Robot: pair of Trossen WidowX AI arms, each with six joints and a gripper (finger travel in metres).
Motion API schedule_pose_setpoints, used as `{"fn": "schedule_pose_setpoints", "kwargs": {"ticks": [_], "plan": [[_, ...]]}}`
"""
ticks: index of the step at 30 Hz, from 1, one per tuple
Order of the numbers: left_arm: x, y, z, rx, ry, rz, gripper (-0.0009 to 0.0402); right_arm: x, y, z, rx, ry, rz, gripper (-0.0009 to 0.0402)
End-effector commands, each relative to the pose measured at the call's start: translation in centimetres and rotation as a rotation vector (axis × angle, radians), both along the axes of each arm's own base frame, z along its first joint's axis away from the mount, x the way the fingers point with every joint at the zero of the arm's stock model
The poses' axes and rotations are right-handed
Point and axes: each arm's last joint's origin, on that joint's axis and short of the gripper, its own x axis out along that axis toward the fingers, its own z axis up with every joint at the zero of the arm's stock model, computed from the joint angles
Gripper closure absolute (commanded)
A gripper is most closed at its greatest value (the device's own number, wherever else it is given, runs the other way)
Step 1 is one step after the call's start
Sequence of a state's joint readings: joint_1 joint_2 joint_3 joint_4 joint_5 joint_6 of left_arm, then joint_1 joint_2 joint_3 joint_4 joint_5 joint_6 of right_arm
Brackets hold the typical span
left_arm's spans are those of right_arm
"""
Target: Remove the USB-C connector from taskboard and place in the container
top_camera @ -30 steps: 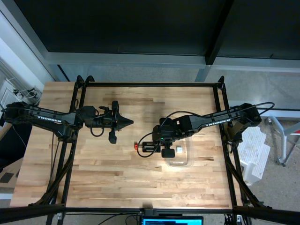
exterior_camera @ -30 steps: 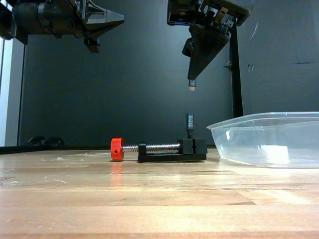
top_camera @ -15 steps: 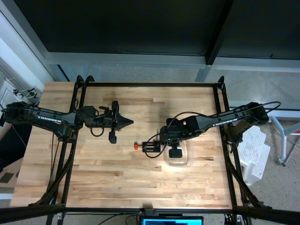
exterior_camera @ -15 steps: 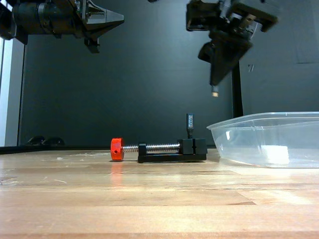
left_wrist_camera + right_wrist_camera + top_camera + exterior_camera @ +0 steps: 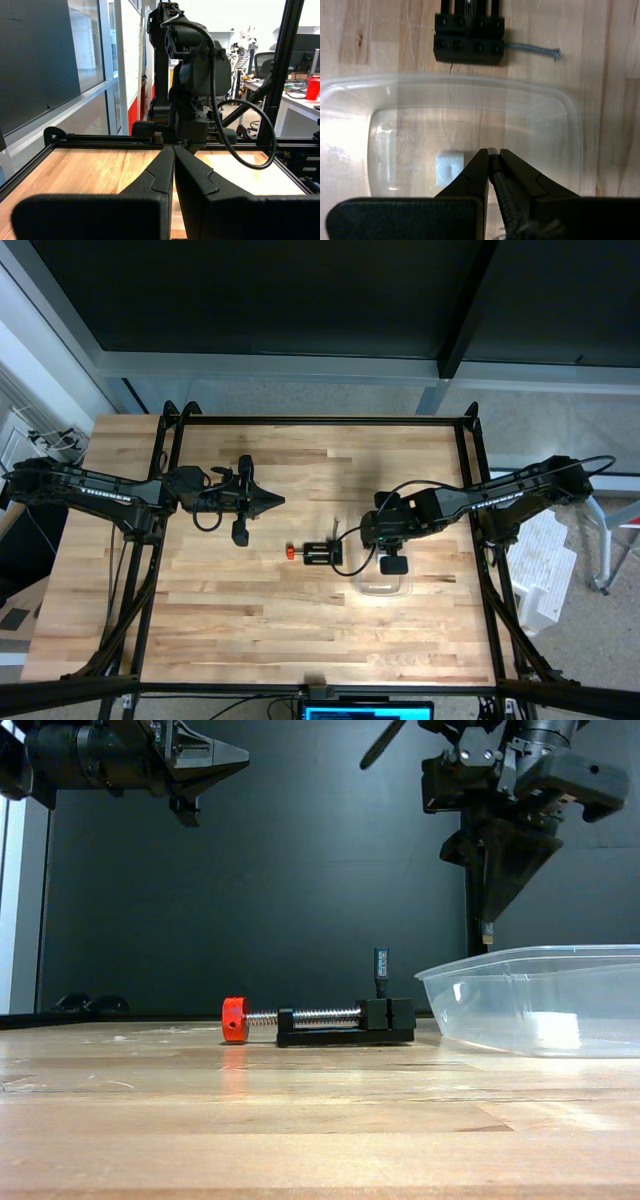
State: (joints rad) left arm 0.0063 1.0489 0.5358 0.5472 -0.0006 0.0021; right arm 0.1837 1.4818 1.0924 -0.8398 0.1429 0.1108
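Your left arm lies level, stretched in from the left edge. The left gripper [image 5: 240,758] hangs high over the table [image 5: 300,1120], fingers pressed together on nothing, pointing rightward. Below it and further right, the taskboard [image 5: 345,1020] sits flat on the wood with its red-orange knob [image 5: 234,1019] at the left end. Your right arm reaches in from the right edge with the wrist bent down, so the right gripper [image 5: 487,923] points straight down over the container [image 5: 540,1005], its tip just above the rim. Its fingers are pinched narrowly on the USB-C connector [image 5: 496,175], held well clear of the taskboard, above the tub's floor near a small white square piece [image 5: 449,167].
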Motion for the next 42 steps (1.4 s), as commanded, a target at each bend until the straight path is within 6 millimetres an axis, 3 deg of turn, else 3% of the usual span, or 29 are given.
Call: {"fn": "schedule_pose_setpoints", "kwargs": {"ticks": [1,15,25,32,40,42], "plan": [[0.0,0.0,0.0,0.000,0.000,0.000,0.0393,-0.2,0.0,-0.3,0.006,-0.006,-0.011,0.0358],[0.0,0.0,0.0,0.000,0.000,0.000,0.0393,-0.2,0.1,-0.1,0.012,-0.027,-0.011,0.0277],[0.0,0.0,0.0,0.000,0.000,0.000,0.0393,-0.3,0.1,0.6,0.023,-0.069,-0.007,0.0264],[0.0,0.0,0.0,0.000,0.000,0.000,0.0393,-1.3,-0.8,3.3,0.052,-0.333,0.000,0.0293],[0.0,0.0,0.0,0.000,0.000,0.000,0.0393,-3.1,-2.3,3.9,0.092,-0.636,0.011,0.0389],[0.0,0.0,0.0,0.000,0.000,0.000,0.0393,-3.3,-2.7,4.1,0.112,-0.698,0.017,0.0391]]}}
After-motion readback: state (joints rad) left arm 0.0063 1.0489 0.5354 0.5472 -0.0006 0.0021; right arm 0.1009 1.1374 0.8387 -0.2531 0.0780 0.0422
